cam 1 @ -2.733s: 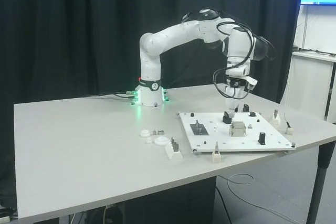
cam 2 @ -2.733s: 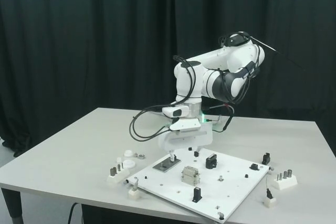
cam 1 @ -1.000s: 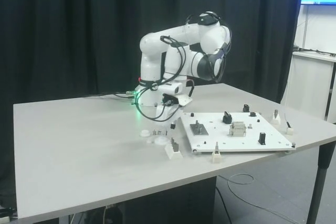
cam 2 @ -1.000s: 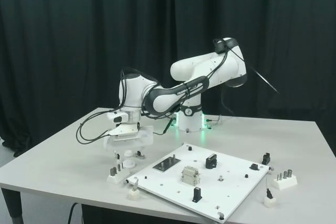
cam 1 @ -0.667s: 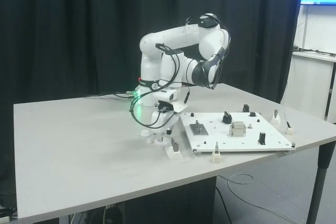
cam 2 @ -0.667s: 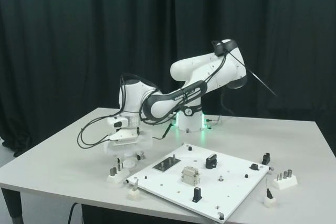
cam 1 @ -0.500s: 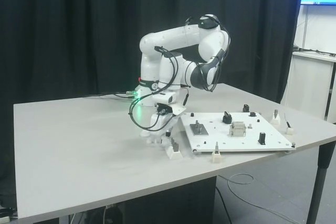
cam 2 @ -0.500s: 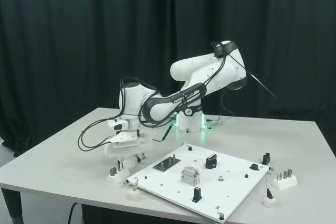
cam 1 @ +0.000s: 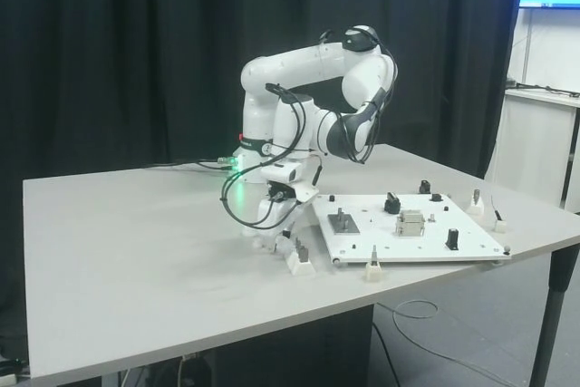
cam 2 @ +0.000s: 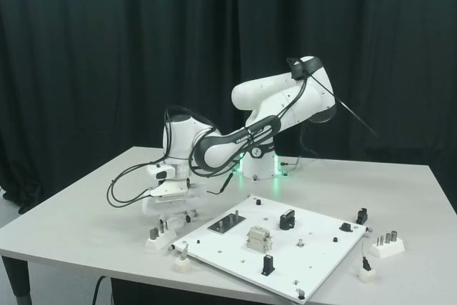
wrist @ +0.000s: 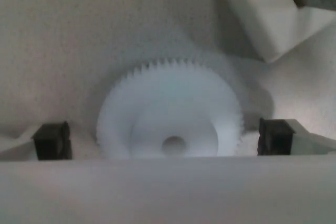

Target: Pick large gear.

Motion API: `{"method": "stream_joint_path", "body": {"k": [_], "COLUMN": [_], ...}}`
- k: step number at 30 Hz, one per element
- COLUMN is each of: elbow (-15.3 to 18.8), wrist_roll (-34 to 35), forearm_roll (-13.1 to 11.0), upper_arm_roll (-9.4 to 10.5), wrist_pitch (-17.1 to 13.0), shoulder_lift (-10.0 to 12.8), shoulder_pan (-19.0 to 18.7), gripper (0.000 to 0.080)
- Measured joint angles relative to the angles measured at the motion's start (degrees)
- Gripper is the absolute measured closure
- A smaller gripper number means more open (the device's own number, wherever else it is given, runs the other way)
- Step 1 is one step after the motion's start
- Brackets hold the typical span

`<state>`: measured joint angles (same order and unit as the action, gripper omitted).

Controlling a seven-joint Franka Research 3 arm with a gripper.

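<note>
Large gear (wrist: pixel 170 116) flat on table (cam 1: pixel 136 242), between claw's (wrist: pixel 164 140) 2 spread fingertips (wrist: pixel 51 141). Approach done; closing and lifting remain.

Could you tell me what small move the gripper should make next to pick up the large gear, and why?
Probably close the fingers. In the wrist view the gripper is open and the large gear lies flat on the table between its two black fingertips, one on each side with a small gap. The arm looks low enough already, so squeezing should catch the toothed rim.
</note>
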<state>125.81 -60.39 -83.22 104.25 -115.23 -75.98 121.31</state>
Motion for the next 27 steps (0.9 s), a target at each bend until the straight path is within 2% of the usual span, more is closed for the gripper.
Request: {"method": "stream_joint_path", "body": {"k": [4, 5, 10, 11, 19, 27], "elbow": [0.0, 0.0, 0.0, 0.0, -0.1, -0.5], "wrist_roll": [0.0, 0.0, 0.0, 0.0, 0.2, 1.3], "forearm_roll": [-0.5, -0.7, -1.0, -1.0, -1.1, -0.3], "upper_arm_roll": [0.07, 0.07, 0.08, 0.08, -0.22, -2.08], "wrist_pitch": [0.0, 0.0, 0.2, 0.2, 0.7, 2.3], "shoulder_lift": [0.0, 0.0, 0.0, 0.0, 0.0, 0.0], "shoulder_pan": [0.0, 0.0, 0.1, 0.1, 0.2, 0.1], "gripper": [0.0003, 0.0136, 0.0136, 0.0208, 0.0207, 0.0207]}}
